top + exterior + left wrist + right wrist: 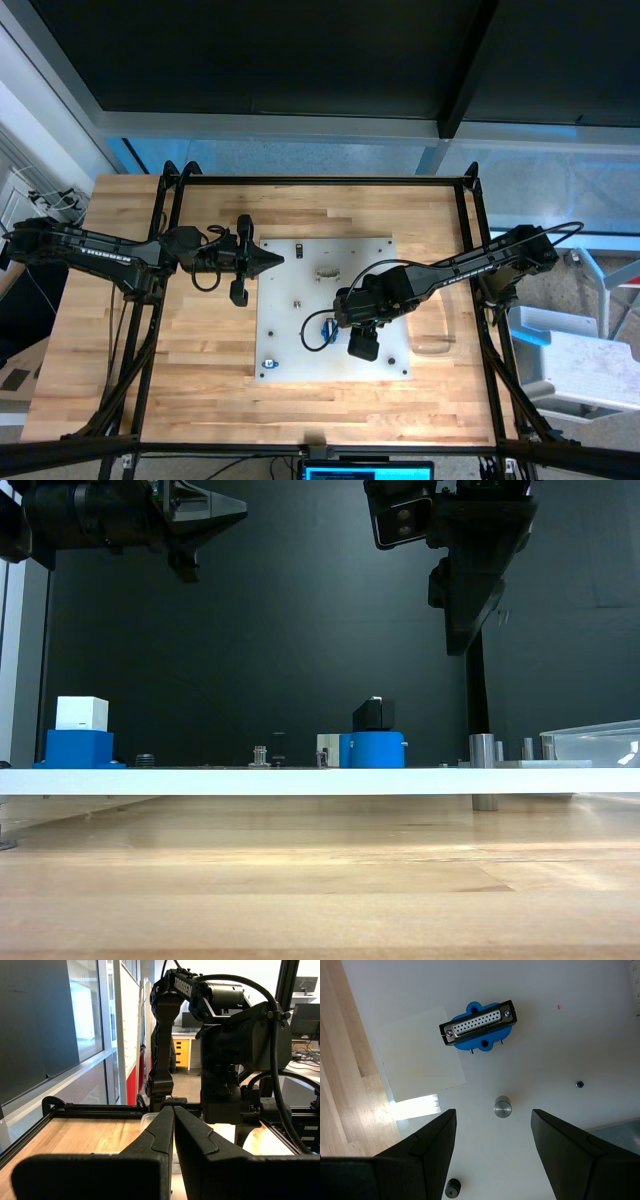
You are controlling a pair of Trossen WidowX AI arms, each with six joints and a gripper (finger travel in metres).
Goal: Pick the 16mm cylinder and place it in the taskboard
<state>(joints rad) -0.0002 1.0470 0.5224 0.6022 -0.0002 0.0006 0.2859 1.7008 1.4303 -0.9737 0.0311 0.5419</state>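
Observation:
The 16mm cylinder, a short silver peg, stands upright on the white taskboard, close to a blue-mounted connector. My right gripper hovers above it, open, its fingers on either side and apart from the peg. The low view shows the peg at the board's right part, with the right gripper well above. My left gripper hangs shut and empty over the board's left edge. In the high view the right gripper hides the cylinder.
A clear tray sits right of the board, also seen as the tray from above. On the board stand a blue round part, a blue block with a white cube and small pegs. A black frame rings the table.

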